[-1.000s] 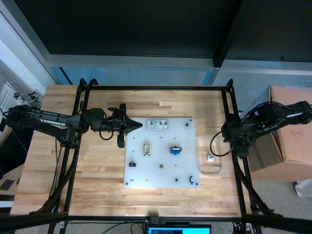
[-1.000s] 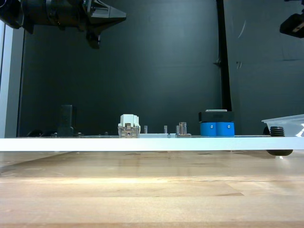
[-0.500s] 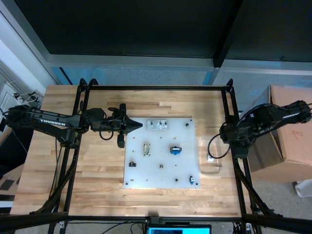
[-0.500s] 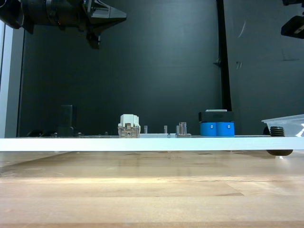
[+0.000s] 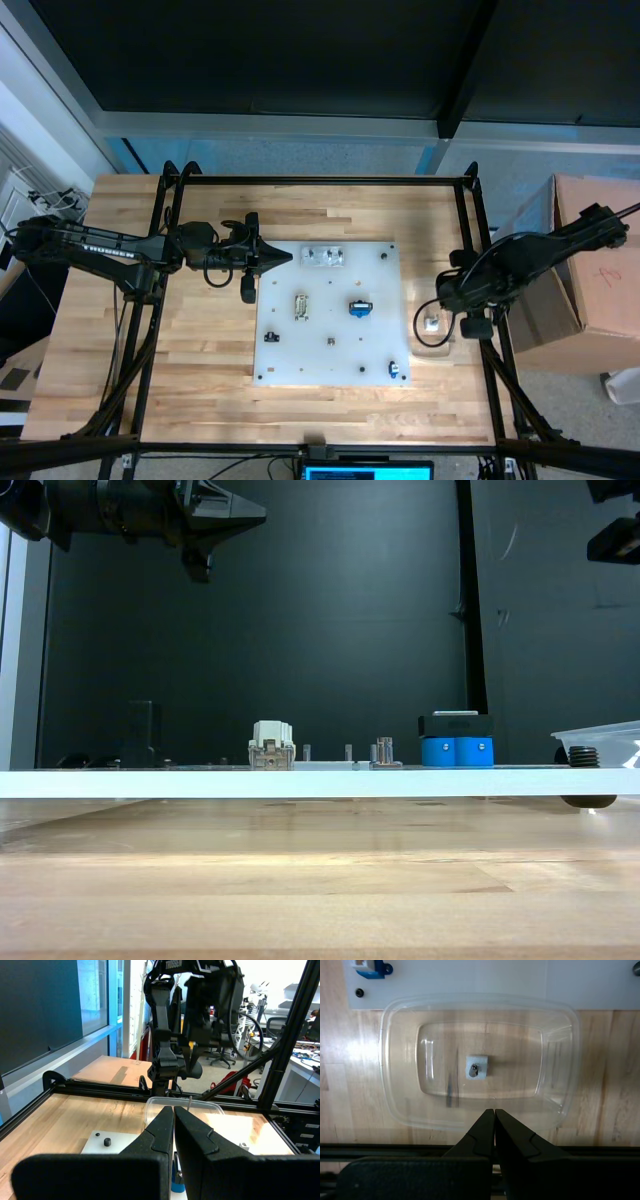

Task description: Pick the RJ45 connector and install on the taskboard

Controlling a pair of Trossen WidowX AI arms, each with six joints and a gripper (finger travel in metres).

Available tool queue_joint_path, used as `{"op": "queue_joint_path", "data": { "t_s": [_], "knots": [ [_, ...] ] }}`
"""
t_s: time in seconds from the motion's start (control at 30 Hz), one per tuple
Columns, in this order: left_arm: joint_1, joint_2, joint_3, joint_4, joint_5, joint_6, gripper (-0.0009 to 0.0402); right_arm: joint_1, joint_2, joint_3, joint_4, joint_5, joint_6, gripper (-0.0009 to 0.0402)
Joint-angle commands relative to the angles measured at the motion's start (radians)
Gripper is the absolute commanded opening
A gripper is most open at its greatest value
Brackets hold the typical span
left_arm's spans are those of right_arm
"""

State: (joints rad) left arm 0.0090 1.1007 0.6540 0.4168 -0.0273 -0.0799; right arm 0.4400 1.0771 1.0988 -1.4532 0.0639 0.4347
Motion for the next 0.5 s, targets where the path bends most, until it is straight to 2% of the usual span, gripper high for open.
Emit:
{"op": "queue_joint_path", "data": {
  "t_s": [0.03,0.5],
  "knots": [
    [0.0,0.0,0.0,0.0,0.0,0.0,0.0001,0.005,0.014,-0.028,0.034,-0.003,0.014,0.0],
    [0.0,0.0,0.0,0.0,0.0,0.0,0.0001,0.019,0.077,-0.122,0.13,0.004,0.066,0.0]
  ]
}}
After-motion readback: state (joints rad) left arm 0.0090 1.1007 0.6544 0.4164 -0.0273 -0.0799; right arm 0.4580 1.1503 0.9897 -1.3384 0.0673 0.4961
